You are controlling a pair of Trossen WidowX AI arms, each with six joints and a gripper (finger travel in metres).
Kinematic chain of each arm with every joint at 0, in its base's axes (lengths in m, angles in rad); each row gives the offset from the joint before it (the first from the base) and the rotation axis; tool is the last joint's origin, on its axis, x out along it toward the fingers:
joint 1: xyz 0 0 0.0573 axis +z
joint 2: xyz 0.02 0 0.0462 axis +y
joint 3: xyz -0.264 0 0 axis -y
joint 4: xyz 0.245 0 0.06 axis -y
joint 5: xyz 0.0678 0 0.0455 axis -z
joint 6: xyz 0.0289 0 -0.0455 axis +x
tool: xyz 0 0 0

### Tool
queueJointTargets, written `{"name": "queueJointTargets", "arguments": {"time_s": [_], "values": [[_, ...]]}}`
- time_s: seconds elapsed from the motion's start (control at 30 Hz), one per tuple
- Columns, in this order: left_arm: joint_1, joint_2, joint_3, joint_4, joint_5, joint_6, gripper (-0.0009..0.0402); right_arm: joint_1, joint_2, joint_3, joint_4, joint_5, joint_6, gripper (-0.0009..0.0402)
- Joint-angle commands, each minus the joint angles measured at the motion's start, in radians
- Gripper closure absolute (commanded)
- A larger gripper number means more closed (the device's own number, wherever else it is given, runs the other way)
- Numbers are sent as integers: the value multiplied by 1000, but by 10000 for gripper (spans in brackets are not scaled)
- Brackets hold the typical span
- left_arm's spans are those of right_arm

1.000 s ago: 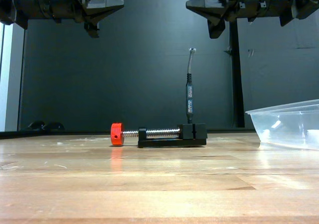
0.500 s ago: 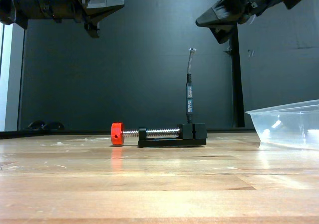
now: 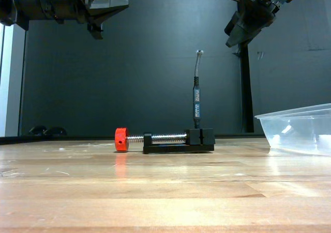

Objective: Remove the USB-C connector from taskboard and place in the container

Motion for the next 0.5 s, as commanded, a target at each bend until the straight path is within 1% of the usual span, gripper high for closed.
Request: {"name": "queueJointTargets", "arguments": {"time_s": [0.03,0.13,0.27,0.47,0.5], "values": [[0,0,0,0,0,0,393,2,31,42,-72,19,9,393],[0,0,0,0,0,0,393,6,70,84,-141,54,7,381],[0,0,0,0,0,0,393,11,116,119,-164,57,7,345],[0,0,0,0,0,0,393,27,188,168,-171,60,8,281],[0,0,0,0,0,0,393,30,199,174,-171,67,8,271]]}}
